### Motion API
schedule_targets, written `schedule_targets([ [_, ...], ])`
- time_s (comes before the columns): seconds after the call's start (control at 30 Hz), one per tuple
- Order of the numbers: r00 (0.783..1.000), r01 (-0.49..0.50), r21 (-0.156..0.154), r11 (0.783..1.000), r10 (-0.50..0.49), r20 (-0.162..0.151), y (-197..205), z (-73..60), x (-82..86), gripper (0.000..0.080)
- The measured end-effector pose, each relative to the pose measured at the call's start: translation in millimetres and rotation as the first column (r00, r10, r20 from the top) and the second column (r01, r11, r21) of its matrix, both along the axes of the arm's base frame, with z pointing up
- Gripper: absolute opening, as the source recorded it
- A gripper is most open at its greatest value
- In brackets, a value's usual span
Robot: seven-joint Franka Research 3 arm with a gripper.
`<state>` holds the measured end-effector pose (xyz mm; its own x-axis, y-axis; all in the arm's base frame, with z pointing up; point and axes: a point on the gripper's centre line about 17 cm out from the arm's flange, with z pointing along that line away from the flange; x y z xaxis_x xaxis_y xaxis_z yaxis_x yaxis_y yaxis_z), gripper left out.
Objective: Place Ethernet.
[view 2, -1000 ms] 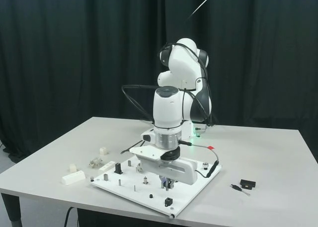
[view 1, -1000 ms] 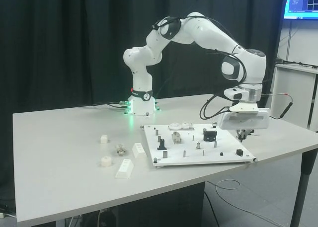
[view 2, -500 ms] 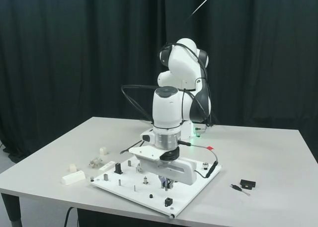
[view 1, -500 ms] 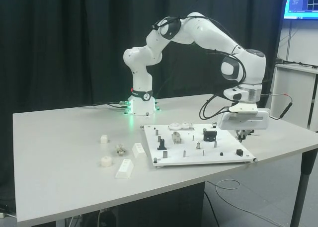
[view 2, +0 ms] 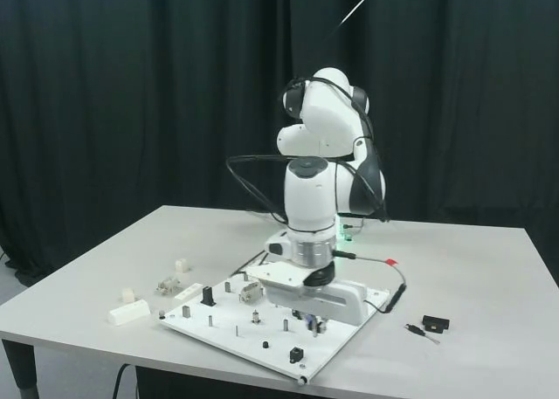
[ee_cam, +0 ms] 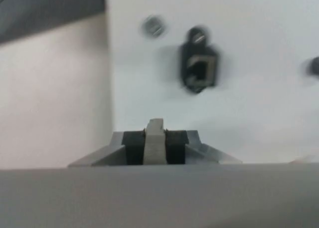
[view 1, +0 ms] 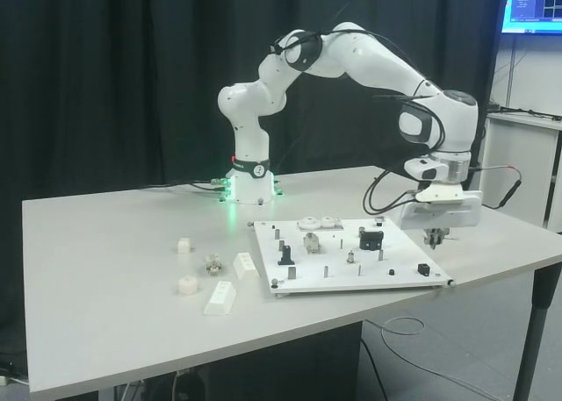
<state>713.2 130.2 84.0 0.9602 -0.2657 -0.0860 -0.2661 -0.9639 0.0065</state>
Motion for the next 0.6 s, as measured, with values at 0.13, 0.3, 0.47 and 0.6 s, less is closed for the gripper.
schedule_targets([
  [0.13,1.0,0.008,0.014,1.0,-0.007,-0.023,23,-3.8,-10.3,0.008],
  [0.3,0.999,0.014,0.016,1.0,-0.013,-0.049,51,-9.3,-25.1,0.008],
  [0.47,0.997,0.025,0.006,1.0,-0.024,-0.068,79,-16.9,-40.8,0.008],
  [0.6,0.996,0.028,-0.005,1.0,-0.028,-0.079,99,-22.3,-52.6,0.008],
])
